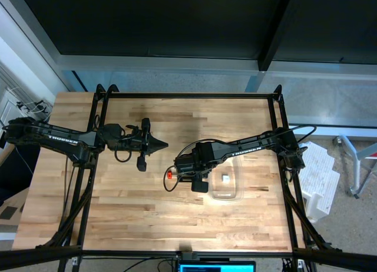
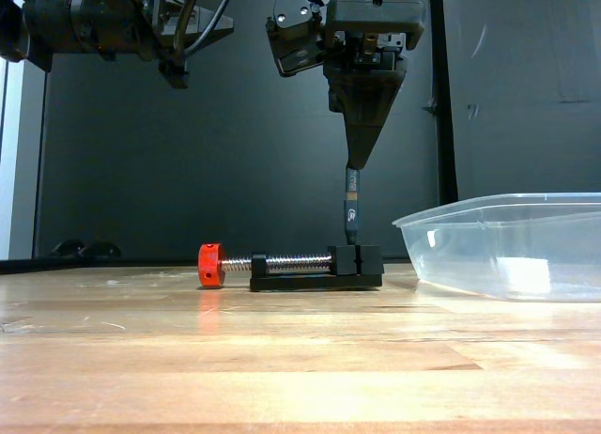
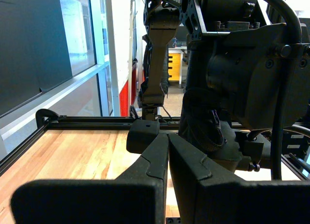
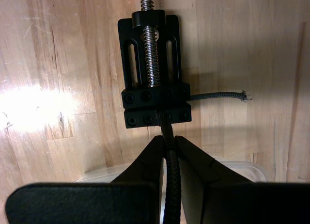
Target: Pick the USB-C connector and install on taskboard
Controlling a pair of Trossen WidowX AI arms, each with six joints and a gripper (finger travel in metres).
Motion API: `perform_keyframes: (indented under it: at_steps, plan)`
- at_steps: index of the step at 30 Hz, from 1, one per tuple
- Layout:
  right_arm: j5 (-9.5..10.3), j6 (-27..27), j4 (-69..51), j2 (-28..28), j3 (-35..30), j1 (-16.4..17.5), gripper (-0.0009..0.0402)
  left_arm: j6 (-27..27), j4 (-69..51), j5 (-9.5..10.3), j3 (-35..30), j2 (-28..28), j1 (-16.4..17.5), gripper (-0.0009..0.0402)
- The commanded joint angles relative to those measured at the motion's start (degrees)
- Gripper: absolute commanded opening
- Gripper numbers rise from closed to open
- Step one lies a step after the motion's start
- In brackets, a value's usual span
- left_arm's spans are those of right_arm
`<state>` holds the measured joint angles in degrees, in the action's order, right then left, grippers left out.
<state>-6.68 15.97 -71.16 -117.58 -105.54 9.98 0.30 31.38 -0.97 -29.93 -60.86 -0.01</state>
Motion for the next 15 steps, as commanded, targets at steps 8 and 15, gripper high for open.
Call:
perform_keyframes:
  at_steps: [8,15]
  plan:
    - [0.17,-0.20,0.33,0.02,0.02,0.02,0.0000,0.02,0.00,-0.02,-0.02,0.00,0.00,0.0000]
    - [0.22,-0.39,0.33,0.02,0.02,0.02,0.0000,0.02,0.00,-0.02,-0.02,0.00,0.02,0.0000]
